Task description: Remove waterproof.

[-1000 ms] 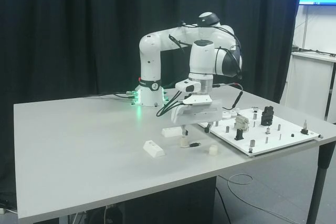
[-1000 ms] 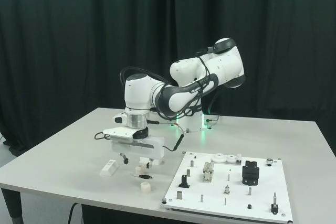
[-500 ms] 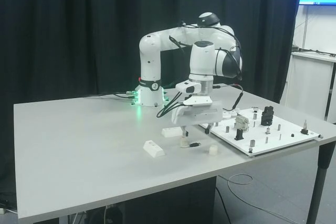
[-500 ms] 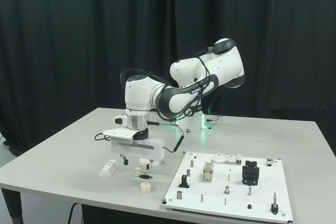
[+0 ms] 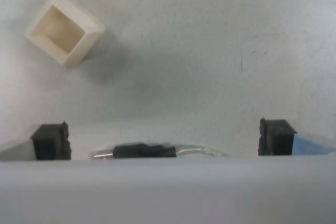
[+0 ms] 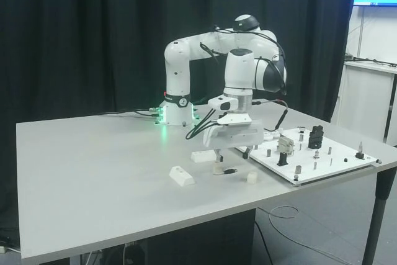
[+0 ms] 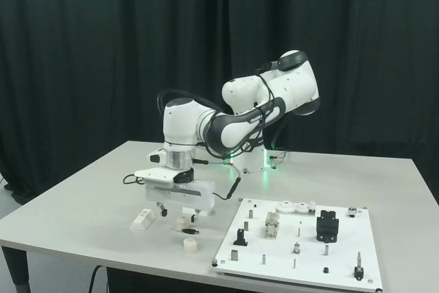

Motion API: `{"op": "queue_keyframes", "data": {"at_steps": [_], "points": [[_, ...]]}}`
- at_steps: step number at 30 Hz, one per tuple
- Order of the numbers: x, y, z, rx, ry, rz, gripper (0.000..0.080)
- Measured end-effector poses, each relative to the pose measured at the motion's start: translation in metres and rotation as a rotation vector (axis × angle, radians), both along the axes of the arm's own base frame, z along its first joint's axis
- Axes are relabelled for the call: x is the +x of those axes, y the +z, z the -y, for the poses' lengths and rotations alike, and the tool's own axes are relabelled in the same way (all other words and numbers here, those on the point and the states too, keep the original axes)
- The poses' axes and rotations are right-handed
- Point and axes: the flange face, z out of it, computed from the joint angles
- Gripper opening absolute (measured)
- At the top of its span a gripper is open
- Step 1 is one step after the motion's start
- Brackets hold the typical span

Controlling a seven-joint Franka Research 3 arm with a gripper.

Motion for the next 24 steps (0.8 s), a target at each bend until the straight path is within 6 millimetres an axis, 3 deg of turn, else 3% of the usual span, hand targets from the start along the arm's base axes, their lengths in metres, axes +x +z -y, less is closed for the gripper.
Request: {"op": "queue_keyframes", "data": {"at_steps": [24], "points": [[0.0041,0.0025,-0.0035,0.001,0.008,0.010,0.0800]]}}
